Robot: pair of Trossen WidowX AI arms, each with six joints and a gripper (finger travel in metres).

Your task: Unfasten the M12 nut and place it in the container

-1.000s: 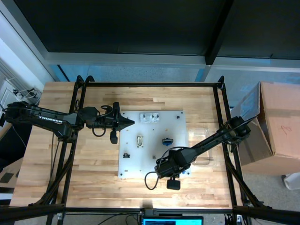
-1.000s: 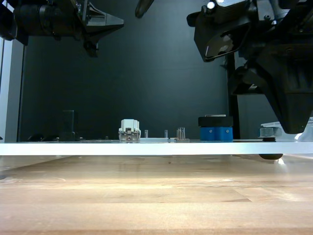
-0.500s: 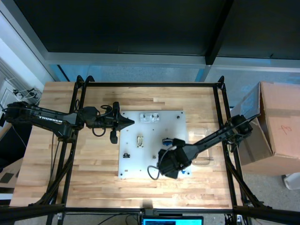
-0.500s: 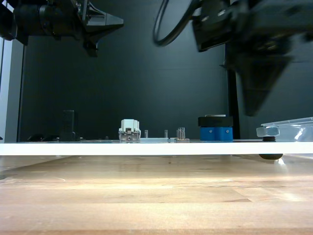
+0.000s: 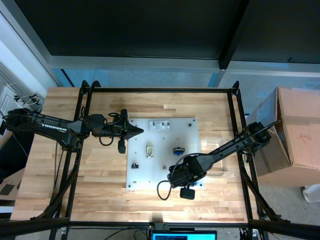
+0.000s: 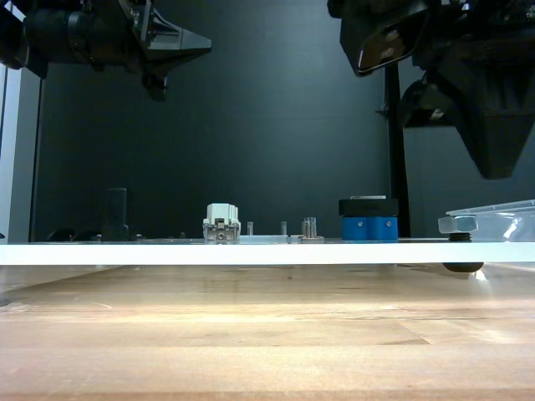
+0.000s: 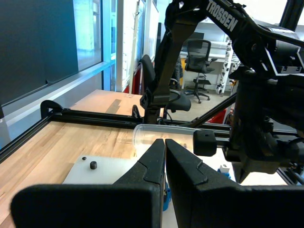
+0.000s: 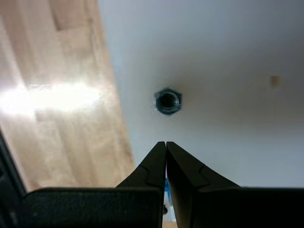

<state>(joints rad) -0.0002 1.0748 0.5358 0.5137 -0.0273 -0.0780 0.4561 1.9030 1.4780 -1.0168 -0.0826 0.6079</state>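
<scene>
Silver nut (image 6: pixel 457 224) seemingly on its stud, near right of the white board (image 5: pixel 145 172), right gripper (image 8: pixel 166 145) hovering above it, fingers together, empty, left gripper (image 7: pixel 165 142) raised by the board's left edge, fingers together.

The white flat board (image 5: pixel 150 172) lies in the middle of the wooden table (image 5: pixel 100 175). Close to the board's near right edge stands the short black ribbed stud (image 6: pixel 457 237), and the small silver nut (image 6: pixel 457 224) sits on its stud. The clear plastic container (image 5: pixel 222 169) lies on the table just right of the board. The right gripper (image 6: pixel 499 167) hangs over the nut, apart from it, with its fingers together. The left gripper (image 5: pixel 140 131) hangs over the board's far left edge, fingers together, and it points to the right. The blue block (image 6: pixel 369 227) stands on the board, left of the nut and farther away.
</scene>
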